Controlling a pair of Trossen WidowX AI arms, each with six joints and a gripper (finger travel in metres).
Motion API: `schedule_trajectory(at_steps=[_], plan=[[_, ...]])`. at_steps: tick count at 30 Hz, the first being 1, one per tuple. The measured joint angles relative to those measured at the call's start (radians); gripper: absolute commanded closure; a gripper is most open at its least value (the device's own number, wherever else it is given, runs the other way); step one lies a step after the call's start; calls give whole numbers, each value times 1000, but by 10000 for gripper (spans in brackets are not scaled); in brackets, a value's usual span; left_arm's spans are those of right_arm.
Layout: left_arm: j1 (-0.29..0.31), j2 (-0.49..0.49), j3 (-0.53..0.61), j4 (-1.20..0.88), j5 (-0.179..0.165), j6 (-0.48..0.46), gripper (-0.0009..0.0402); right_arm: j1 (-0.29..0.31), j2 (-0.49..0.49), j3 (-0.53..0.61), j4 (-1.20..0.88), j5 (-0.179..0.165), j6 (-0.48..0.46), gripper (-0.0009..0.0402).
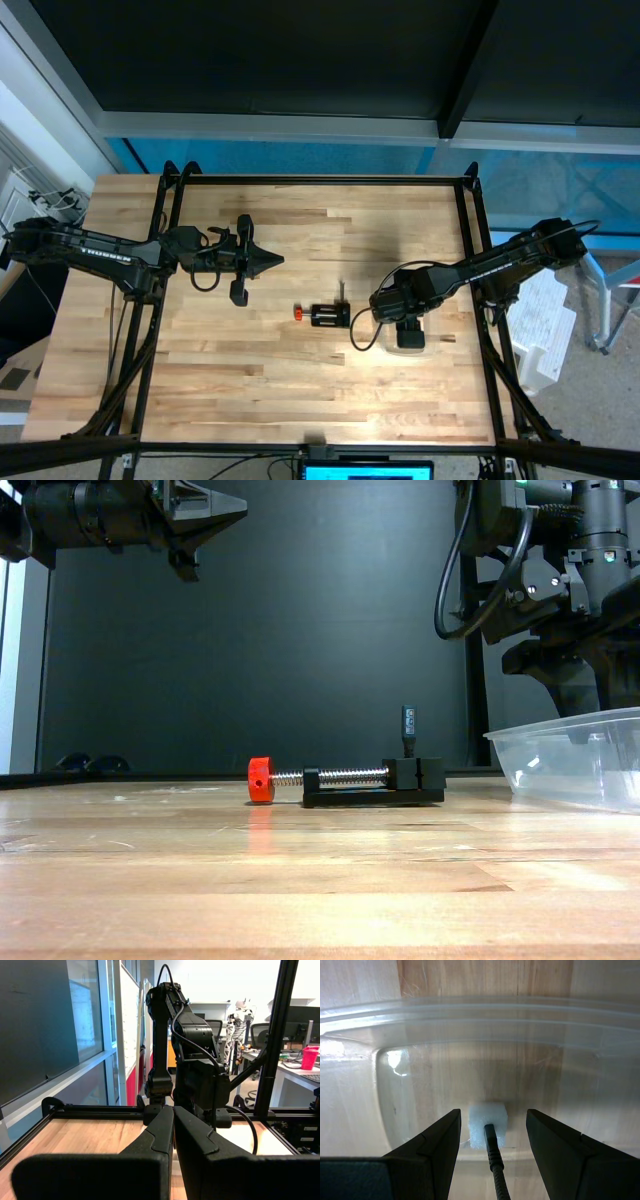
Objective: Pick the usb-c connector and install on the hub
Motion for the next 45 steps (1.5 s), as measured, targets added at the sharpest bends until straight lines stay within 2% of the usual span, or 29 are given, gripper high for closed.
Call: schedule_trajectory(at_steps=[45], plan=[[0, 0, 0, 0, 0, 0, 393, 6, 0, -26, 34, 0, 2, 213]])
